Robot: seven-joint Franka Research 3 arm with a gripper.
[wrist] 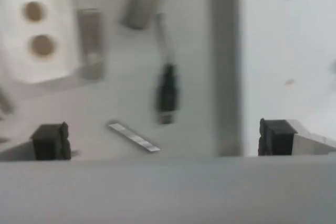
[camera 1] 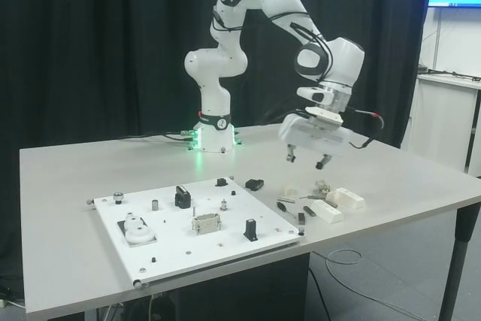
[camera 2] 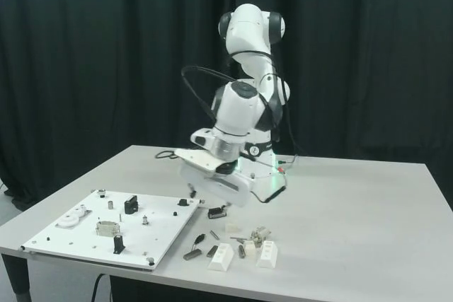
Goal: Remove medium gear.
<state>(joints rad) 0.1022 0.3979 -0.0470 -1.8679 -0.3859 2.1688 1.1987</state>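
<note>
The white assembly board [camera 1: 197, 225] lies nearest the front edge of the grey table [camera 1: 68, 171], and the gears [camera 1: 137, 229] sit in a pocket at its front-left part as the first room view shows it; which of them is the medium gear cannot be told apart from here. No gear has been lifted, so the removal looks not yet begun: the step in hand is judged to be the approach. The gripper [camera 1: 307, 157] hangs in the air well apart from the gears, over the scatter of loose parts beside the board, its fingers spread wide and holding nothing. In the wrist view a black connector on a cable [wrist: 167, 94] and a white block with holes [wrist: 37, 24] lie below it. The next move calls for travelling across the board, above its upright black fittings [camera 1: 250, 229] and pegs, then descending square over the gear. There is open air above the board. Farther back, the arm's base [camera 1: 214, 134] stands by the table's rear.
</note>
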